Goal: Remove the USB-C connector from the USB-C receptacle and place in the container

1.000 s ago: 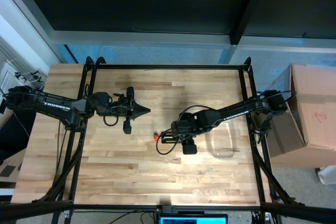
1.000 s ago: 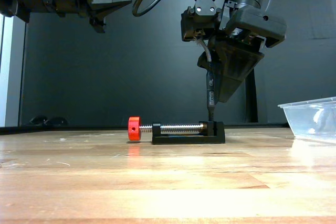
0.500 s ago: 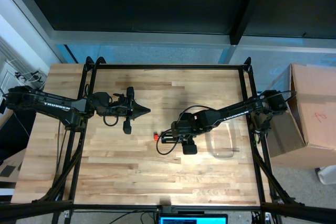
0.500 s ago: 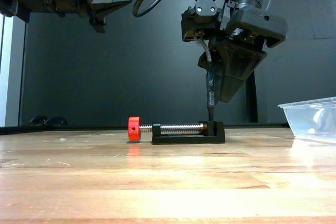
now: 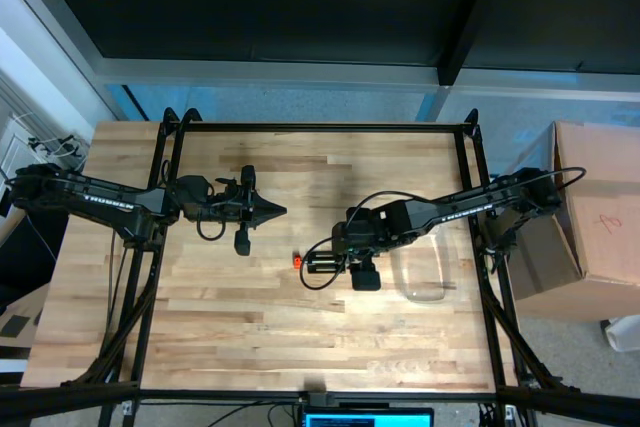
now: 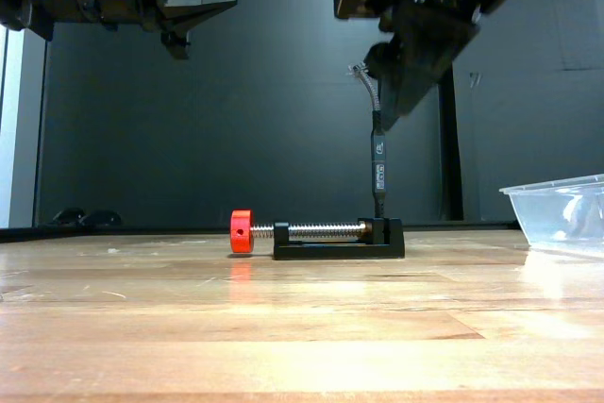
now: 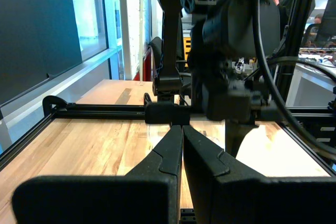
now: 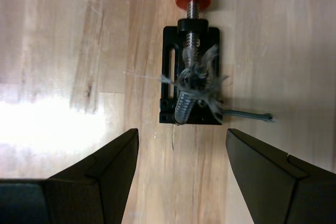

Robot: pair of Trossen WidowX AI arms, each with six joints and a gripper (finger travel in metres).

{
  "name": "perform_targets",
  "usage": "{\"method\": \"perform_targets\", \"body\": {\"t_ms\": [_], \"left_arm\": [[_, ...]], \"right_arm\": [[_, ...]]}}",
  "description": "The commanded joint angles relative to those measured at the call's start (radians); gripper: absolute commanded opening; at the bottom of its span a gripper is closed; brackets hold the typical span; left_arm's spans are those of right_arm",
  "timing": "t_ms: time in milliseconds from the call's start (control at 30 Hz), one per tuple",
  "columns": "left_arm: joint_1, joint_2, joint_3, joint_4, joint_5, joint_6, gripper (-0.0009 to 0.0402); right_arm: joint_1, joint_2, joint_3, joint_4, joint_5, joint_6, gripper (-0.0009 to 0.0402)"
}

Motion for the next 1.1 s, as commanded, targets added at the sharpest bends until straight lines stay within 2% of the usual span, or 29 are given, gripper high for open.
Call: {"method": "perform_targets", "body": {"t_ms": [33, 700, 1100], "left_arm": [[0.0, 0.0, 0.0, 0.0, 0.0, 0.0, 0.0], [0.0, 0.0, 0.0, 0.001, 0.0, 0.0, 0.0], [0.0, 0.0, 0.0, 0.0, 0.0, 0.0, 0.0]], "right_arm": [[0.0, -0.009, 0.024, -0.031, 0.001, -0.002, 0.0232], [0.0, 0.023, 0.024, 0.025, 0.001, -0.002, 0.023], [0.002, 0.083, 0.023, 0.043, 0.01, -0.003, 0.0155]]}}
